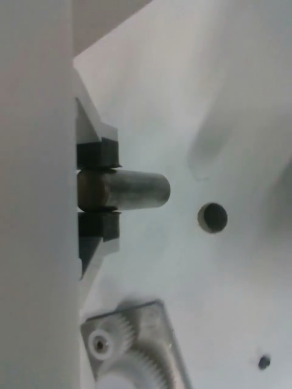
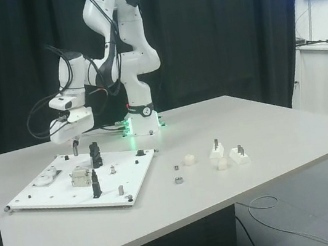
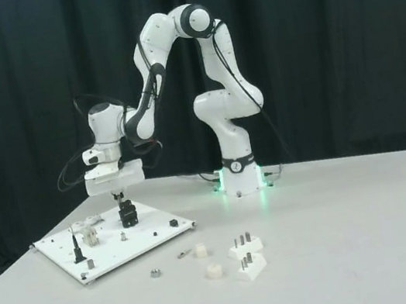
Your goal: Insert round peg 4.
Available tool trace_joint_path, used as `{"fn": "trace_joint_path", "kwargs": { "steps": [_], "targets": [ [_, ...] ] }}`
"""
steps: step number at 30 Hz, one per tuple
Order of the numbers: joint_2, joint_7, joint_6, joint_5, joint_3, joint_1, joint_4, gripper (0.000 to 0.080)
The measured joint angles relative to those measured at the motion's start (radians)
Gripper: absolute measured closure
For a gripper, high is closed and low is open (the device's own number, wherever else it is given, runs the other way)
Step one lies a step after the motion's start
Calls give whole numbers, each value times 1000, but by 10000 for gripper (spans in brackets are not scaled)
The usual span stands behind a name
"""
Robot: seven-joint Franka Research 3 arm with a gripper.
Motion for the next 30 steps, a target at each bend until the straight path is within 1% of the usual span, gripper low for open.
{"fn": "trace_joint_path", "kwargs": {
  "steps": [4, 11, 19, 23, 30],
  "targets": [
    [28, -14, 18, 9, 7, 0, -7, 653],
    [85, -28, 46, 39, 26, 1, -7, 653],
    [135, -28, 71, 53, 46, 1, -1, 653],
    [146, -27, 74, 58, 47, 1, 6, 653],
    [148, -27, 74, 58, 46, 0, 12, 653]
  ]
}}
